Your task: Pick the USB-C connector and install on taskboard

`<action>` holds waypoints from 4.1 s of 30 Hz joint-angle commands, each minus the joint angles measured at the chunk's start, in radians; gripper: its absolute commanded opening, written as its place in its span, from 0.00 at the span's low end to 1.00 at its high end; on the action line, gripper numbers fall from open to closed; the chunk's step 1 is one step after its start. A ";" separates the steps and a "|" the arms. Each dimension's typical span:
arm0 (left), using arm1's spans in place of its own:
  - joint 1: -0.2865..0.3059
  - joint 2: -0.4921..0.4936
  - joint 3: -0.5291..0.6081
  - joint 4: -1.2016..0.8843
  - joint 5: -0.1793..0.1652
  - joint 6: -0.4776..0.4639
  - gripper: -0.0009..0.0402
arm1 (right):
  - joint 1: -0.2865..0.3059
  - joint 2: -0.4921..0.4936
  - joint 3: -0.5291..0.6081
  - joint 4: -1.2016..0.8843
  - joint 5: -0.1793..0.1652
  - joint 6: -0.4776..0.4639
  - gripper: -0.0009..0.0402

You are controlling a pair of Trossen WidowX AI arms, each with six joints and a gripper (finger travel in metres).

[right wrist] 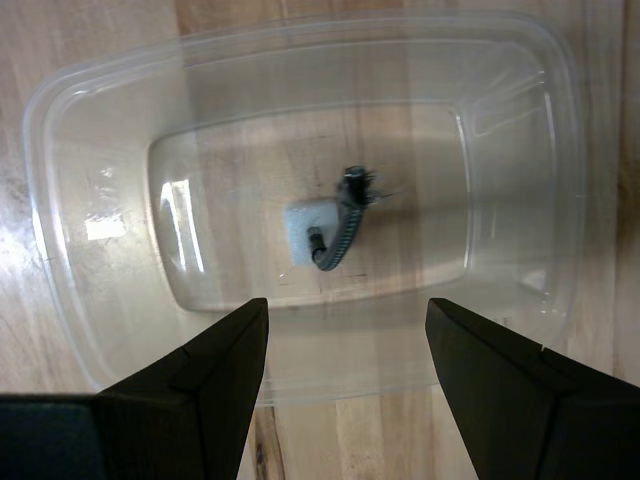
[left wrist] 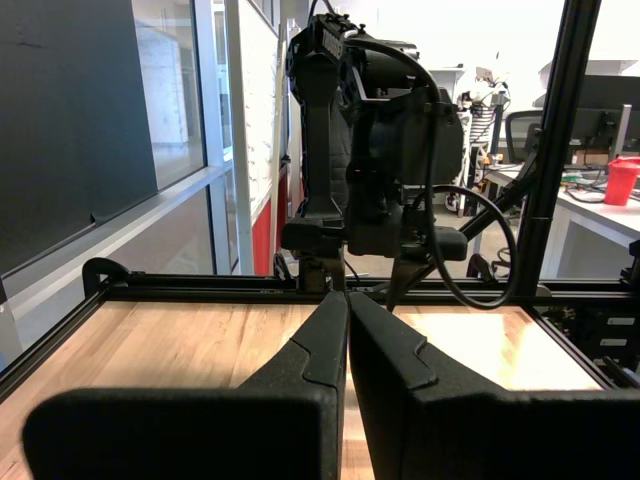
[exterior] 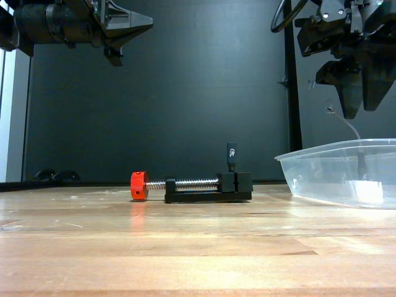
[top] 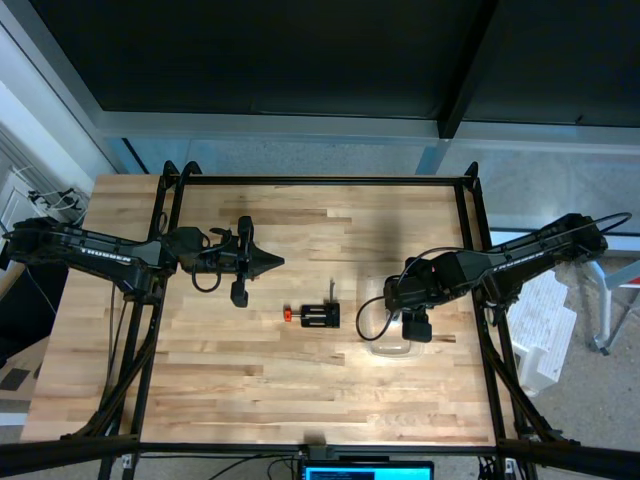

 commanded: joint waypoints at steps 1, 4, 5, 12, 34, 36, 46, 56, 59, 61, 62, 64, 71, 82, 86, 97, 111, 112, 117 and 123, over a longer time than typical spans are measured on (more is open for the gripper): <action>0.000 0.000 0.000 0.000 0.000 0.000 0.02 | 0.010 0.000 -0.009 0.013 0.000 -0.001 0.56; 0.000 0.000 0.000 0.000 0.000 0.000 0.02 | 0.013 0.006 -0.029 0.045 0.007 -0.001 0.56; 0.000 0.000 0.000 0.000 0.000 0.000 0.02 | 0.013 0.010 -0.032 0.050 0.011 -0.002 0.56; 0.000 0.000 0.000 0.000 0.000 0.000 0.02 | 0.016 0.040 -0.034 0.070 0.026 -0.021 0.56; 0.000 0.000 0.000 0.000 0.000 0.000 0.02 | 0.025 0.108 -0.088 0.159 0.026 -0.050 0.56; 0.000 0.000 0.000 0.000 0.000 0.000 0.02 | 0.026 0.112 -0.089 0.161 0.026 -0.050 0.56; 0.000 0.000 0.000 0.000 0.000 0.000 0.02 | 0.029 0.137 -0.115 0.201 0.026 -0.053 0.56; 0.000 0.000 0.000 0.000 0.000 0.000 0.02 | 0.035 0.137 -0.143 0.248 0.026 -0.053 0.56; 0.000 0.000 0.000 0.000 0.000 0.000 0.02 | 0.036 0.137 -0.150 0.260 0.026 -0.053 0.56; 0.000 0.000 0.000 0.000 0.000 0.000 0.02 | 0.037 0.137 -0.157 0.269 0.026 -0.051 0.56; 0.000 0.000 0.000 0.000 0.000 0.000 0.02 | 0.037 0.137 -0.159 0.271 0.026 -0.050 0.56; 0.000 0.000 0.000 0.000 0.000 0.000 0.02 | 0.038 0.137 -0.159 0.271 0.026 -0.050 0.55; 0.000 0.000 0.000 0.000 0.000 0.000 0.02 | 0.040 0.137 -0.159 0.270 0.026 -0.055 0.43; 0.000 0.000 0.000 0.000 0.000 0.000 0.02 | 0.042 0.135 -0.159 0.272 0.047 -0.053 0.26; 0.000 0.000 0.000 0.000 0.000 0.000 0.02 | 0.042 0.135 -0.159 0.272 0.053 -0.053 0.20; 0.000 0.000 0.000 0.000 0.000 0.000 0.02 | 0.044 0.135 -0.159 0.267 0.051 -0.053 0.06; 0.000 0.000 0.000 0.000 0.000 0.000 0.02 | 0.044 0.108 -0.159 0.266 0.050 -0.053 0.02; 0.000 0.000 0.000 0.000 0.000 0.000 0.02 | 0.043 0.105 -0.159 0.266 0.050 -0.053 0.02; 0.000 0.000 0.000 0.000 0.000 0.000 0.02 | 0.043 0.081 -0.159 0.248 0.042 -0.053 0.02; 0.000 0.000 0.000 0.000 0.000 0.000 0.02 | 0.041 0.041 -0.123 0.198 0.041 -0.032 0.02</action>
